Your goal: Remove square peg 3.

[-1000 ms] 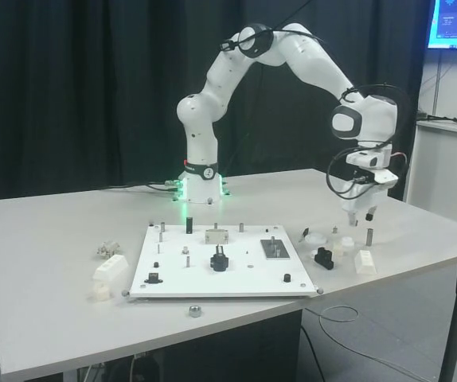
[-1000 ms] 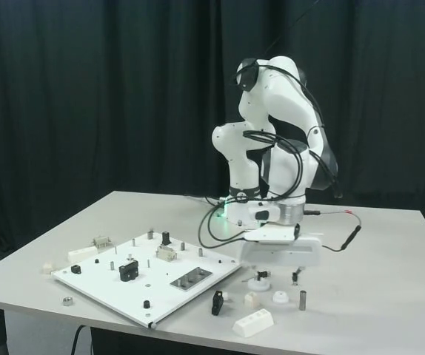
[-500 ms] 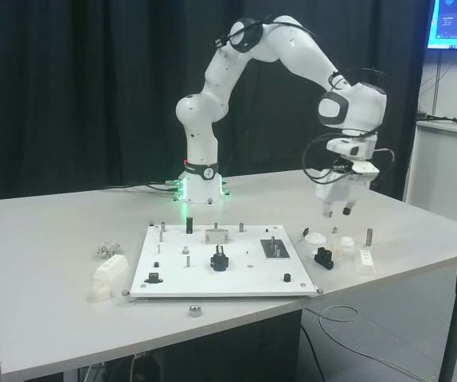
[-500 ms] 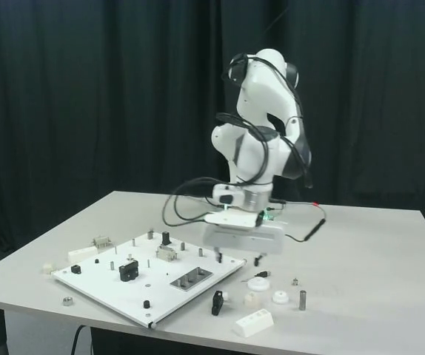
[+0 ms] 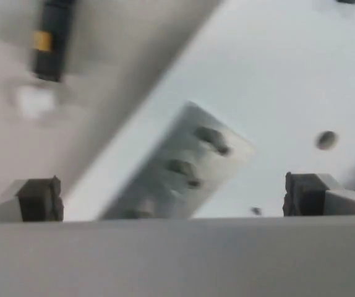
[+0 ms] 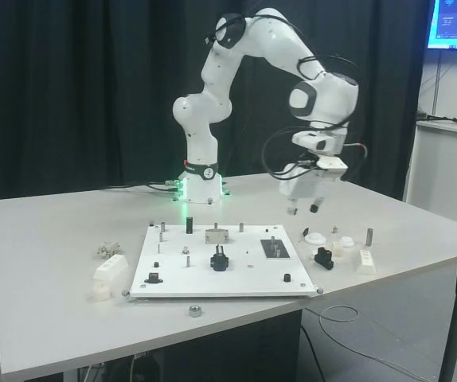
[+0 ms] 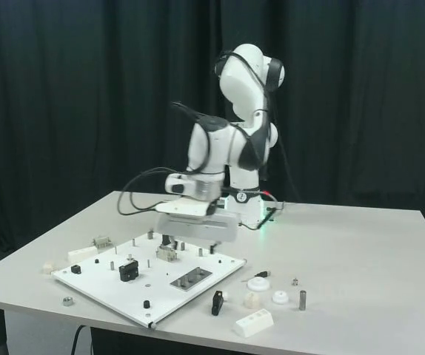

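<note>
My gripper (image 6: 303, 209) hangs open and holds nothing, a little above the right rear part of the white board (image 6: 181, 278). In the wrist view the fingertips (image 5: 39, 199) stand wide apart, with a grey metal plate (image 5: 180, 167) below and between them. That plate (image 6: 274, 248) lies on the board's right side, and a thin peg (image 6: 271, 239) stands in it. In the second room view the gripper (image 7: 198, 248) hovers just behind the grey plate (image 7: 190, 277). I cannot tell which peg is square peg 3.
Loose parts lie on the table right of the board: a dark upright peg (image 6: 369, 236), a white block (image 6: 364, 261), a black part (image 6: 322, 256) and white discs (image 6: 316, 237). Several pegs and black parts (image 6: 218, 260) stand on the board. A white block (image 6: 111, 274) lies on its left.
The arm has swung from above the loose parts on the right of the table leftwards to the board's right rear. The gripper stayed open and empty.
</note>
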Controlling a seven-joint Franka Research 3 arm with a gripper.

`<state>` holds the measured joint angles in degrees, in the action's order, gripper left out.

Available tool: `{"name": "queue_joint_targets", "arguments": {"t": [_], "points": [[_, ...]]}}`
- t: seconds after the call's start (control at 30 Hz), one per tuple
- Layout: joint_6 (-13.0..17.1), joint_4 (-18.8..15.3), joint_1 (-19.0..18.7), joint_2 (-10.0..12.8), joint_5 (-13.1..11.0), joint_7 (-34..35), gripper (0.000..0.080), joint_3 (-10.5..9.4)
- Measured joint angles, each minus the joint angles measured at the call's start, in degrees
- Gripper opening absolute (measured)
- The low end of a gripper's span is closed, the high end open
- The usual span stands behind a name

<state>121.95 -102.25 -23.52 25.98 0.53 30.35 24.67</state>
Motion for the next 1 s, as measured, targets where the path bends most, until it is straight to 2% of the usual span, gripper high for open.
{"name": "queue_joint_targets", "arguments": {"t": [0.37,1.0], "points": [[0.4,0.0,8.6,-0.9,0.0,-11.3,0.08,-1.95],[1.7,0.0,17.9,-1.2,-0.7,-23.4,0.08,-2.05]]}}
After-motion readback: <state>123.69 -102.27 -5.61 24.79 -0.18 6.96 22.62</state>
